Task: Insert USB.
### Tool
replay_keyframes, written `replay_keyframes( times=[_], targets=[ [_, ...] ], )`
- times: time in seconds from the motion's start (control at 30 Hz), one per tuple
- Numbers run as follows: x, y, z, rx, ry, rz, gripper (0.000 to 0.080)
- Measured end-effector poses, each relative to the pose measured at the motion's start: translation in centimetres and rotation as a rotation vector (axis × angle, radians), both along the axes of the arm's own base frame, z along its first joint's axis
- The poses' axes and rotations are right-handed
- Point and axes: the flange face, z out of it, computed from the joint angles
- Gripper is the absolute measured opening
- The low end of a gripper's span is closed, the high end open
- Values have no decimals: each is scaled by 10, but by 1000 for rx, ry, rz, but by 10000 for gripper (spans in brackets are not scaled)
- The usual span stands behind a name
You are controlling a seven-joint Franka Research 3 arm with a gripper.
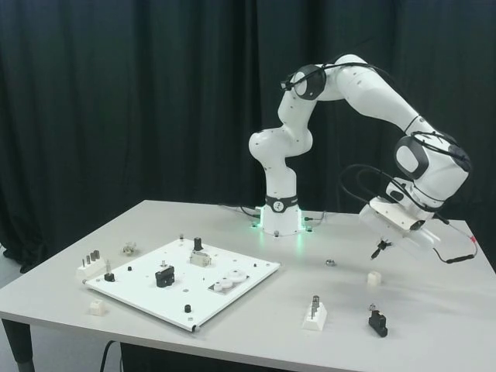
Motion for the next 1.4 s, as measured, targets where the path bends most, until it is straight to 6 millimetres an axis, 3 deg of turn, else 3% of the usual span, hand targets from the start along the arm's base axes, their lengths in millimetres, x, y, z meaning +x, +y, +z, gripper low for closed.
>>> replay_keyframes(
  times=[0.4,1.4],
  targets=[
    [4,-2,13,18,-9,3,9],
    [12,-11,20,29,-6,12,9]
  ],
)
